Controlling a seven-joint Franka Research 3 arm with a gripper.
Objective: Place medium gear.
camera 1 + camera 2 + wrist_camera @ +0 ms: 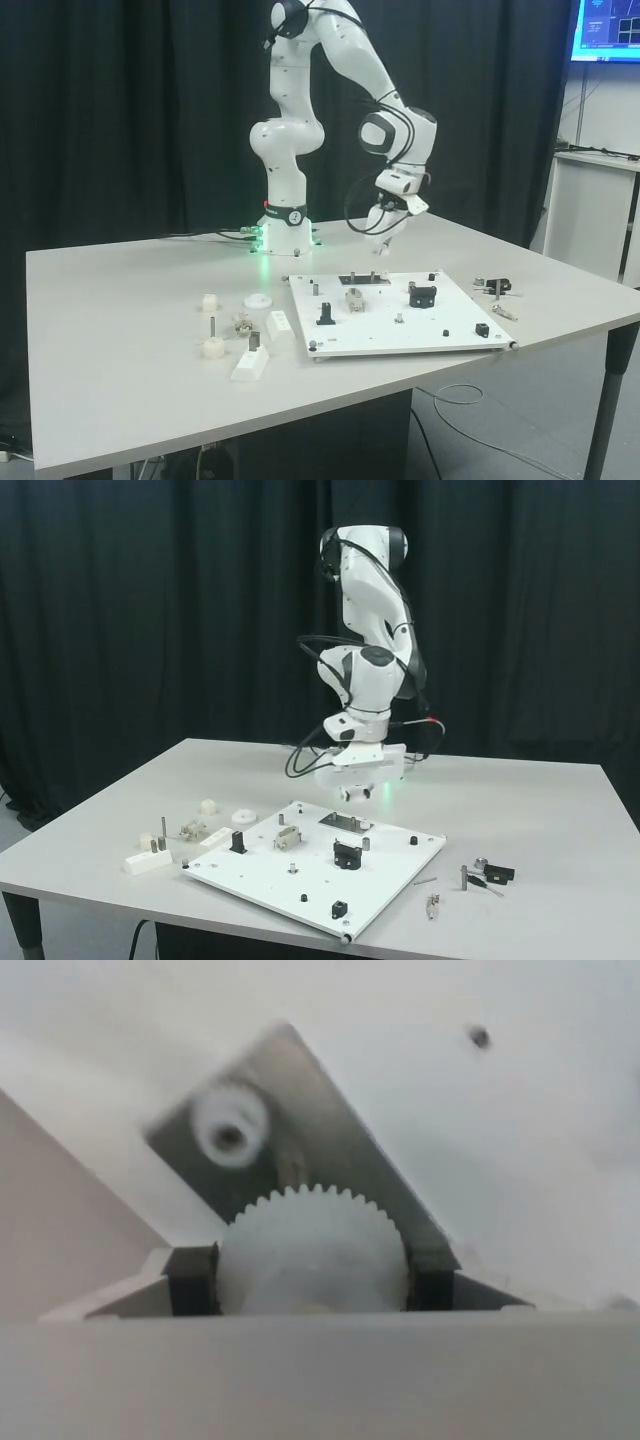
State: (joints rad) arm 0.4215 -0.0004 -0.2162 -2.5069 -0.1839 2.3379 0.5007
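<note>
The hand (312,1295) is grasping the white medium gear (312,1255) between its two fingers; it is hanging above the grey plate (330,1150) carrying a small gear (230,1126).

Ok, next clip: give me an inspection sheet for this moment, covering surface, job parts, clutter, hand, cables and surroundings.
Surface: grey table carrying a white square assembly board.
Job's things: white toothed medium gear held in the hand above a grey metal plate, which carries a small white gear.
Clutter: small white blocks and pegs beside the board on one side; small black and metal parts on the other.
Hand: hand shut on the gear, raised over the board's far edge.
Cables: black cable looping from the wrist.
Surroundings: black curtain; white cabinet.
</note>
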